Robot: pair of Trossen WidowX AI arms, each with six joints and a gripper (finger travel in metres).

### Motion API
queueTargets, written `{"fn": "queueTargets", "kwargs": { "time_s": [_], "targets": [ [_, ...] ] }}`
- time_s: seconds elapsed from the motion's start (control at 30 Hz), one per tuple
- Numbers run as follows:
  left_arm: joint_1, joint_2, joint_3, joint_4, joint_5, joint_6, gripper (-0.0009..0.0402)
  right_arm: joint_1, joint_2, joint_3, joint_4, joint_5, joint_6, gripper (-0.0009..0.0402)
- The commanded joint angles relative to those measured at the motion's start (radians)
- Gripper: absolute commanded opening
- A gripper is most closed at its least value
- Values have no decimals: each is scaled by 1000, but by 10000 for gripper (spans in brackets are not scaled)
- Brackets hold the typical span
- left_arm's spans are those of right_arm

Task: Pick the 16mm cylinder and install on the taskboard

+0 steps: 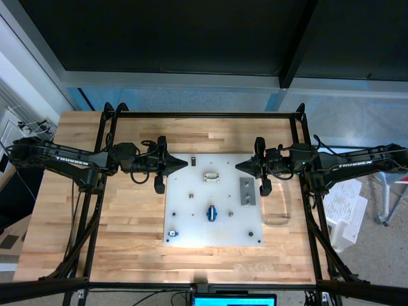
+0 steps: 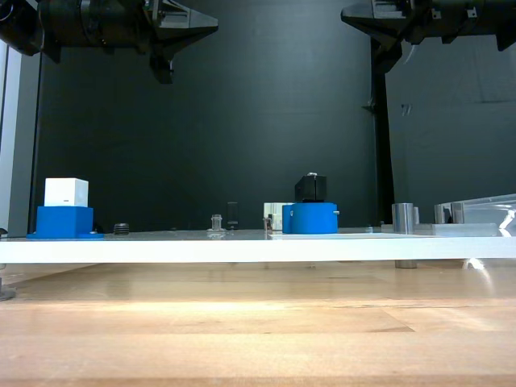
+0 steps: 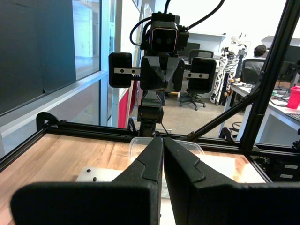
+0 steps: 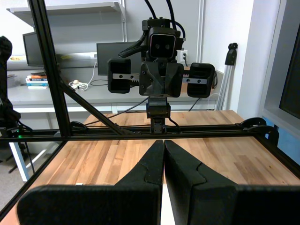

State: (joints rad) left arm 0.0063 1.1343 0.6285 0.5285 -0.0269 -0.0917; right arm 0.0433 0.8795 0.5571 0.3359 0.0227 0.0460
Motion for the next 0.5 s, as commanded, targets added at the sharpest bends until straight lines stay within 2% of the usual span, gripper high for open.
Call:
{"fn": "queueTargets", "kwargs": {
  "time_s": [0.03,0.23,0.5],
  "targets": [
    [0,0,0,0,0,0,0,-19,1,-1,0,2,-4,0],
    [0,0,0,0,0,0,0,-61,1,-2,0,-27,-14,0],
    [0,0,0,0,0,0,0,-65,1,-1,-1,-21,-10,0]
  ]
}}
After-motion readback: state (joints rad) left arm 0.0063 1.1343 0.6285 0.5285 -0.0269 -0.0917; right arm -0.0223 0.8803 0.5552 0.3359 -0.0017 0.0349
